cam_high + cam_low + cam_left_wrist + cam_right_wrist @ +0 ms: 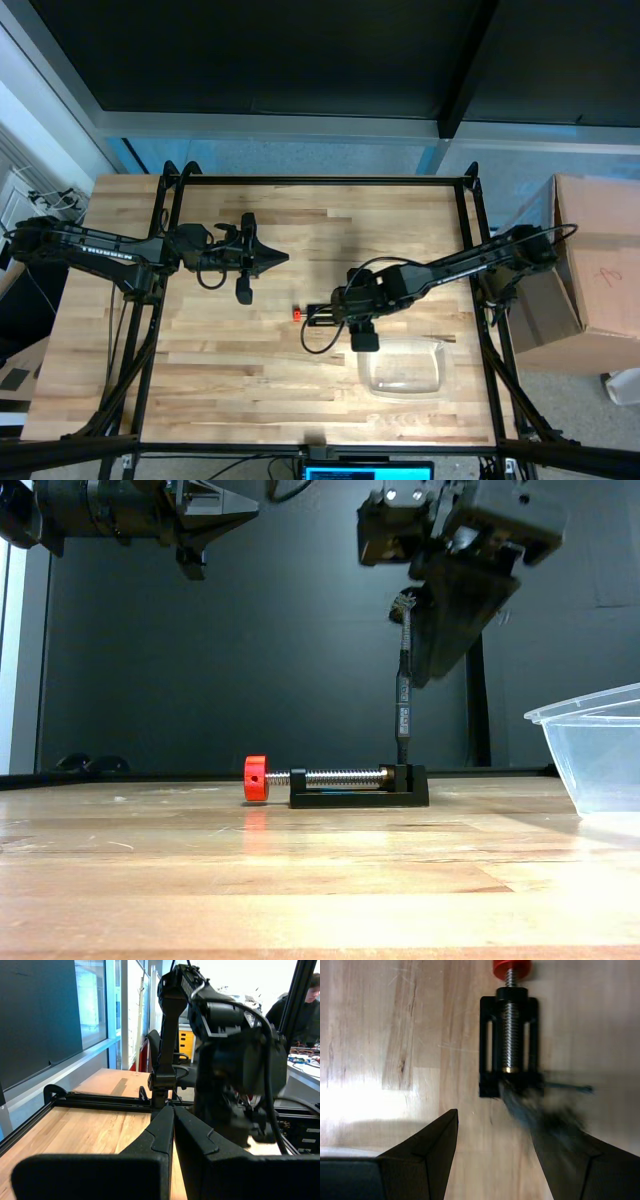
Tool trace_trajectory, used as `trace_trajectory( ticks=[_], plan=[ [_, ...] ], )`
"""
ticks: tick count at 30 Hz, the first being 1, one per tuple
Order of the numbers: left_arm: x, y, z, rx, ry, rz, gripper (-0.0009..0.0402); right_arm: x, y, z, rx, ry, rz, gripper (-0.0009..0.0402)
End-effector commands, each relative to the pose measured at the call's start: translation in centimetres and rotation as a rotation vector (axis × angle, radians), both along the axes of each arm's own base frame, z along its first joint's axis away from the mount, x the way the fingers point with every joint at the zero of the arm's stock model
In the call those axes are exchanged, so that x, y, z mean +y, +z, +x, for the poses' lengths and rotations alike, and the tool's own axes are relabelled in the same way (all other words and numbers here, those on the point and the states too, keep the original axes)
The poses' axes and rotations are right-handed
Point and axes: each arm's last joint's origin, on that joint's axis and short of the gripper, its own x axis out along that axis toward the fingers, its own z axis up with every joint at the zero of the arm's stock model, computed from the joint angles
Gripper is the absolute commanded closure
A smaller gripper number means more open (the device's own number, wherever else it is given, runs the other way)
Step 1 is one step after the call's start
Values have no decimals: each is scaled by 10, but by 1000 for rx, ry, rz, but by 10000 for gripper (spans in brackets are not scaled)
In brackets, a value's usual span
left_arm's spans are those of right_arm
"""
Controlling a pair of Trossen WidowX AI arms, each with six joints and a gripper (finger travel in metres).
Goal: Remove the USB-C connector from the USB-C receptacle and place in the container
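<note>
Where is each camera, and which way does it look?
High: above the near edge, looking down; both arms; left gripper shut, raised left of the vise.
Low: table height, looking level; USB-C connector upright in its receptacle, right gripper open beside it.
Left wrist: own shut fingers, facing the right arm.
Right wrist: own fingers, looking down onto the vise.
High, low share the container.
</note>
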Motion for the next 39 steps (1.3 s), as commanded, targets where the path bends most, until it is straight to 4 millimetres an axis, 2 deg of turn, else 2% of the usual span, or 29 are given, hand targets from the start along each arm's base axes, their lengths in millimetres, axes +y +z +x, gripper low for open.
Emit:
trace_trajectory(
  ticks=[1, 4, 7, 20, 23, 28, 39],
  plan=[
    [0, 0, 0, 0, 0, 0, 393, 2, -7, 6, -10, -11, 6, 197],
    [0, 0, 0, 0, 0, 0, 393, 2, -8, 9, -35, -16, 6, 200],
    [0, 0, 0, 0, 0, 0, 393, 2, -8, 10, -49, -20, 7, 221],
    [0, 0, 0, 0, 0, 0, 393, 2, -11, 9, -39, -18, 4, 397],
    [0, 0, 0, 0, 0, 0, 393, 2, -10, 9, -41, -19, 5, 384],
    [0, 0, 0, 0, 0, 0, 393, 1, -5, 8, -54, -21, 9, 395],
    [0, 0, 0, 0, 0, 0, 393, -1, 22, -2, -118, -20, 27, 393]
  ],
)
